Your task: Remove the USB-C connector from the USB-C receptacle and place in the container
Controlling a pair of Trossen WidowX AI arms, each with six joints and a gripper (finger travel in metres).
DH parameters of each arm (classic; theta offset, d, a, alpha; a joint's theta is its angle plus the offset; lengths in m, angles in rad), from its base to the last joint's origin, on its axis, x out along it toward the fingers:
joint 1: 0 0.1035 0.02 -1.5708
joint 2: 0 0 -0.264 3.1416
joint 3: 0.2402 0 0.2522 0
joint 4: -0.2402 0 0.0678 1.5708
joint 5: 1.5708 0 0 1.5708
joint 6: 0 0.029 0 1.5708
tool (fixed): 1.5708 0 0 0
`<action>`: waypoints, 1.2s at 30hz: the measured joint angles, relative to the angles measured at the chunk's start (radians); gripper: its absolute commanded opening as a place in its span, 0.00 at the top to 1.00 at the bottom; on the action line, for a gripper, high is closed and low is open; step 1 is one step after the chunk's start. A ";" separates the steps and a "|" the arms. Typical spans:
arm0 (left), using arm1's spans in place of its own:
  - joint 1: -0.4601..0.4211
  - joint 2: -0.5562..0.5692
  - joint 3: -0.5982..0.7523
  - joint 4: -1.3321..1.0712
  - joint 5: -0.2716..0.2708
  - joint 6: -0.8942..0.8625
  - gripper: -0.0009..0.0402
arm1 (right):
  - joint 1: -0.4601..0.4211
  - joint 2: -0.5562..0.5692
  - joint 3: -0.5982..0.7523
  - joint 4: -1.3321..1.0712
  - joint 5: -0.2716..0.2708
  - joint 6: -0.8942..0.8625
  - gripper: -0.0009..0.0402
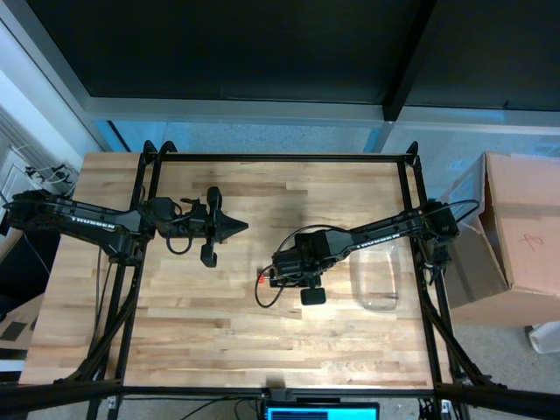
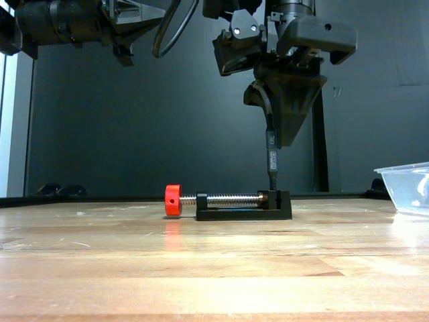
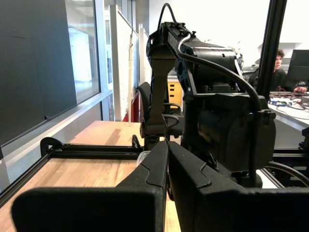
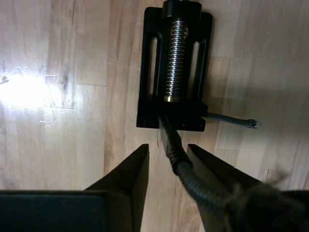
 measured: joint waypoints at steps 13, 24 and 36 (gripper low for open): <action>0.000 0.000 0.000 0.000 0.000 0.000 0.98 | -0.026 -0.002 -0.003 -0.001 0.001 -0.025 0.98; 0.000 0.000 0.000 0.000 0.000 0.000 0.98 | -0.027 -0.012 -0.003 -0.013 0.003 -0.029 0.98; 0.000 0.000 0.000 0.000 0.000 0.000 0.98 | -0.022 -0.127 0.007 -0.092 0.000 -0.007 0.98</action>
